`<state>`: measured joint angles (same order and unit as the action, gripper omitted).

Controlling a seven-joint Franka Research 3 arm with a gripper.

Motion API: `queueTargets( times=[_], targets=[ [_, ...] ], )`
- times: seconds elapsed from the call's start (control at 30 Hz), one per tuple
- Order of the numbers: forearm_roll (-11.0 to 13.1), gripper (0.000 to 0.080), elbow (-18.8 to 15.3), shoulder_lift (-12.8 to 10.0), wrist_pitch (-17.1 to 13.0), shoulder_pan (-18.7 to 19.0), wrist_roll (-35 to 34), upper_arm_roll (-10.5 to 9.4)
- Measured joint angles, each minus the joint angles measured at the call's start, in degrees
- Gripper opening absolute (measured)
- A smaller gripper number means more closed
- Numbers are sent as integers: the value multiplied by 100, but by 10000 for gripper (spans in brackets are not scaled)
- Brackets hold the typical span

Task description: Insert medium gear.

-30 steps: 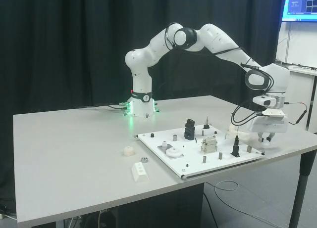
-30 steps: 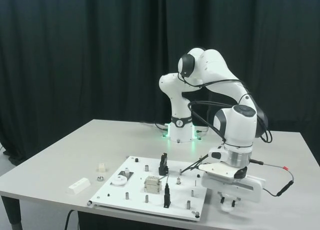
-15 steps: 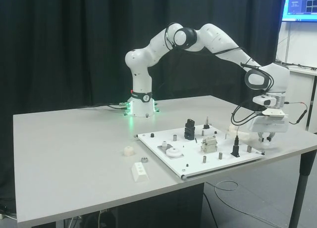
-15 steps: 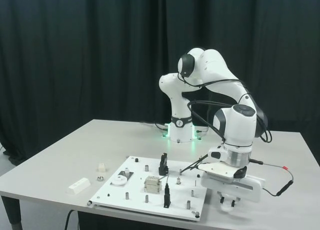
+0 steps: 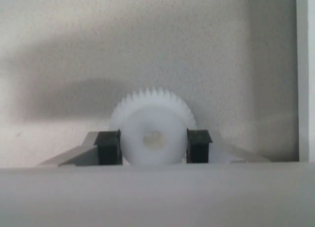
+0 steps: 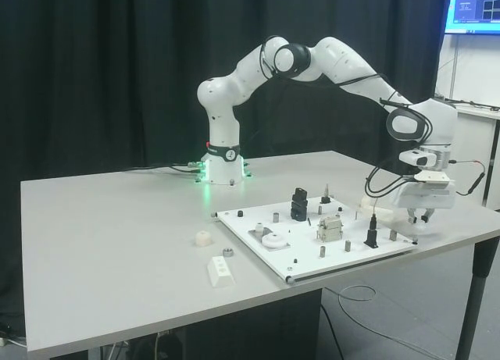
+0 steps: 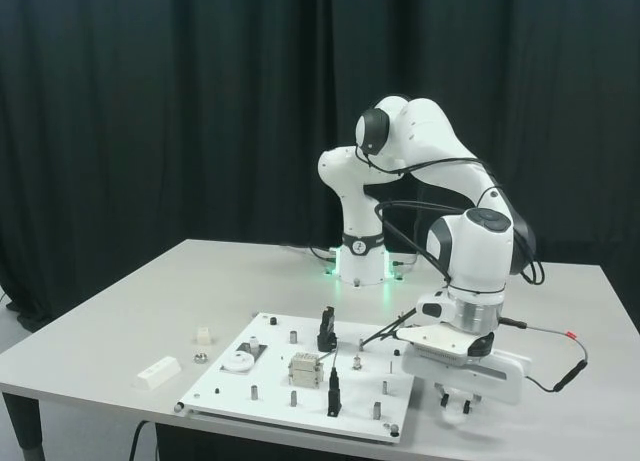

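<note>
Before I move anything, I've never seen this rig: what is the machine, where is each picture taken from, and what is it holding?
The machine is a white robot arm bolted on a grey table. Two pictures come from cameras standing in the room, each seeing the arm and table from a different side. The third comes from a camera on the arm's wrist, looking down past the fingertips.

At the arm's end is the claw. The wrist view shows its two black fingers closed on a white toothed wheel, the medium gear, just above the table beside the board.

On the table lies a white board carrying pegs, small black parts and another white gear. Beside the board sit a few small loose white pieces.
</note>
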<state>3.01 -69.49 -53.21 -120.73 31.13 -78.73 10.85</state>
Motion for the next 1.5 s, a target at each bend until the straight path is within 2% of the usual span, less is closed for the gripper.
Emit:
queueTargets(
  times=[0.37,0.5,0.8,1.17,1.5],
  targets=[
    [0,283,98,0,132,0,0,1],
    [0,283,208,1,264,0,9,5],
    [0,283,642,26,908,2,356,136],
    [0,283,1156,126,1894,-3,938,572],
    [-8,283,1253,425,2662,-109,1769,899]
  ],
)
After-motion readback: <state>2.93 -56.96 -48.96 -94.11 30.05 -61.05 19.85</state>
